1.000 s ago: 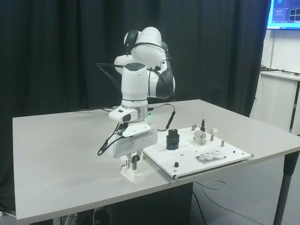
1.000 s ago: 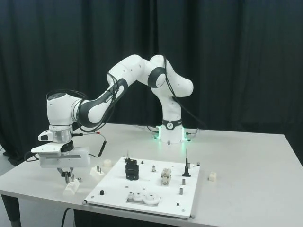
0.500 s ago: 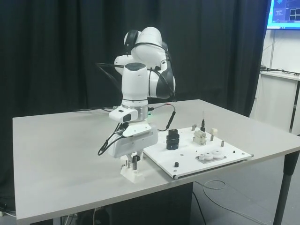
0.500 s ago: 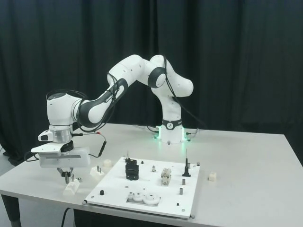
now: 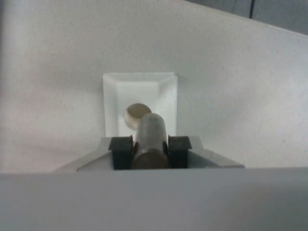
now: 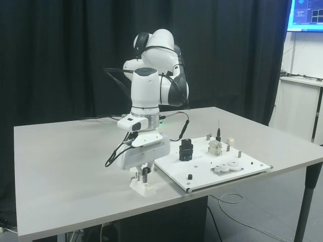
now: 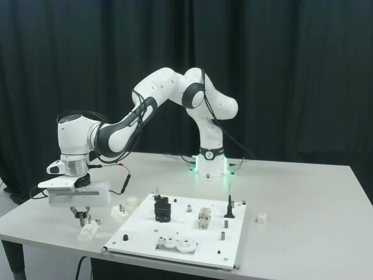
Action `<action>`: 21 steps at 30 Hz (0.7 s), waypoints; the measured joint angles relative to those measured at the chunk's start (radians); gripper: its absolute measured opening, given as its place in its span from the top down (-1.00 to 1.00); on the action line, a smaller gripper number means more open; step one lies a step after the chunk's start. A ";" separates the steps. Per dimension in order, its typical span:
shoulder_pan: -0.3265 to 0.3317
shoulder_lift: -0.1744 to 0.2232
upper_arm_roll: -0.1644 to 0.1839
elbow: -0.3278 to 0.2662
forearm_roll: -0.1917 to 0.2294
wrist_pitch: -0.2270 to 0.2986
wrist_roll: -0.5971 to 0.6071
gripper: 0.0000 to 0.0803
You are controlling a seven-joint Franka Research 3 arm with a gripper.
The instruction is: Insert round peg 4.
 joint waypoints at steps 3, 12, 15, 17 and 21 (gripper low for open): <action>0.000 0.001 0.000 0.000 0.000 0.000 0.000 0.62; 0.002 0.005 0.000 0.000 0.000 0.000 -0.003 0.62; 0.005 0.005 0.000 0.000 0.000 -0.002 0.005 0.62; 0.007 0.004 0.000 0.000 0.000 -0.006 0.018 0.62; 0.016 -0.003 0.000 0.001 0.000 -0.027 0.051 0.62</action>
